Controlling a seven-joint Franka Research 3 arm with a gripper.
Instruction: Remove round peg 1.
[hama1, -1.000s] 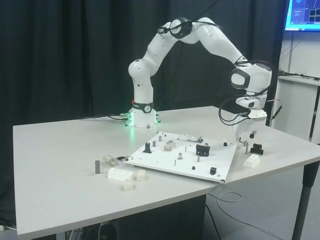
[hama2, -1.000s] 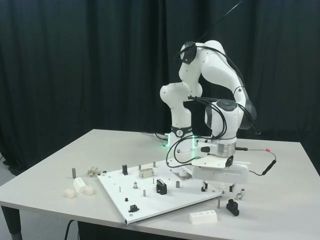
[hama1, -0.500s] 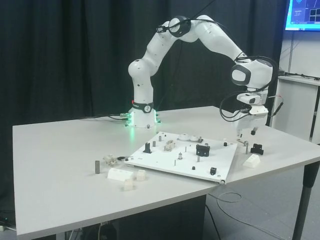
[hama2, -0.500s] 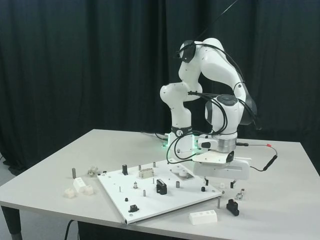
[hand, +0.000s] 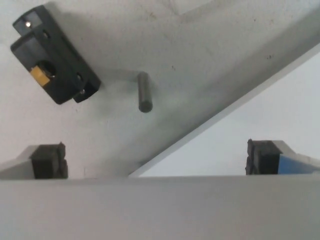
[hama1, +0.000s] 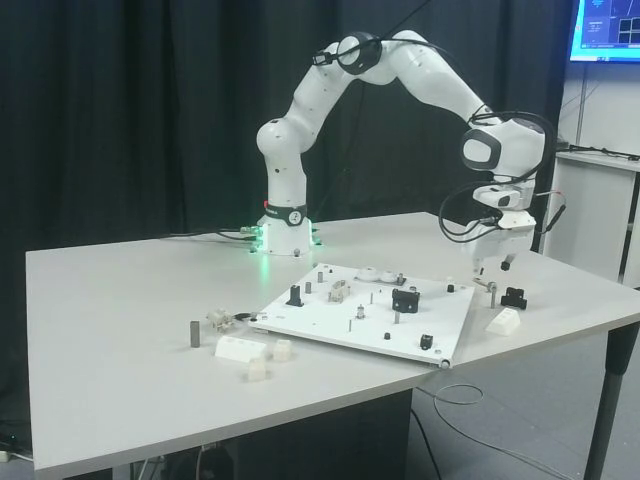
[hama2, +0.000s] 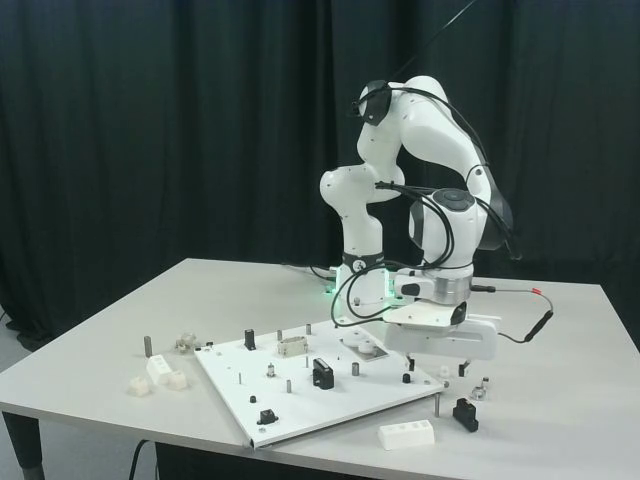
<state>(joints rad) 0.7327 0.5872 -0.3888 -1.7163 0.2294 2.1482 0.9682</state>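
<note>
A short grey round peg (hand: 144, 91) stands upright on the bare table just off the white board's (hand: 280, 110) edge. In the first room view the peg (hama1: 492, 293) is straight below my gripper (hama1: 493, 266), which hangs above it without touching. From the second room view, the peg (hama2: 437, 404) stands under the hand, and the gripper (hama2: 440, 368) is a short way up. My gripper (hand: 156, 159) is open. Its black fingertips (hand: 48, 161) are wide apart with nothing between them.
A black block (hama1: 515, 297) lies on the table next to the peg, and a white block (hama1: 502, 321) sits nearer the table's front edge. The white board (hama1: 370, 315) carries several small parts. Several white blocks (hama1: 245, 350) and a grey peg (hama1: 192, 333) lie left of it.
My gripper has risen off the round peg, which stays standing on the table beside the board. Most of the lift came in the first half second.
</note>
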